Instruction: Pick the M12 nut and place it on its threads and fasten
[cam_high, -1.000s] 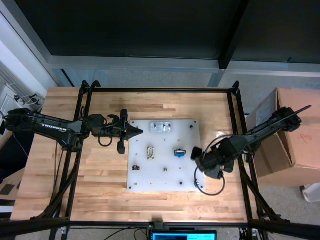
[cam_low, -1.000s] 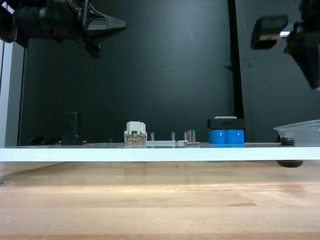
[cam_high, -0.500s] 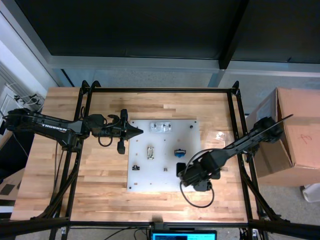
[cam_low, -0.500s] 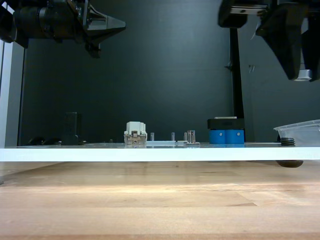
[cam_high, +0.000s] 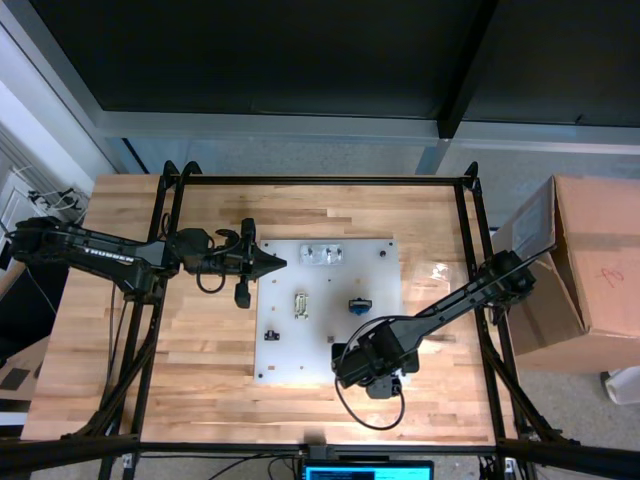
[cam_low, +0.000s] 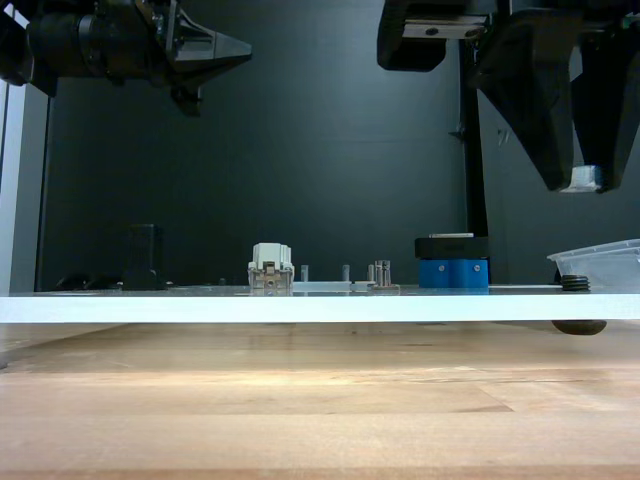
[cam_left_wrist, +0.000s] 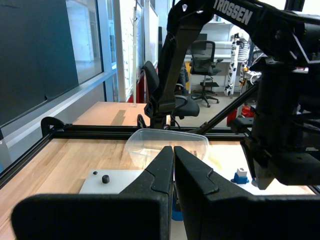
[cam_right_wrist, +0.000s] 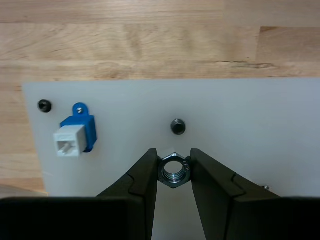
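- The silver M12 nut (cam_right_wrist: 173, 171) sits pinched between the fingertips of the right gripper (cam_right_wrist: 173, 159), clear of its seat. Its bore faces down toward the white board (cam_right_wrist: 280, 115).
- The black stud (cam_right_wrist: 177, 126) stands bare just beyond the nut, apart from it.
- The right arm reaches in over the board's near right part, with its gripper pointing down and held well above the board.
- The left gripper (cam_high: 278, 263) hovers level at the board's far left edge, fingers together on nothing.
- A clear tray (cam_left_wrist: 167, 144) sits beside the board's right edge; its contents cannot be told.
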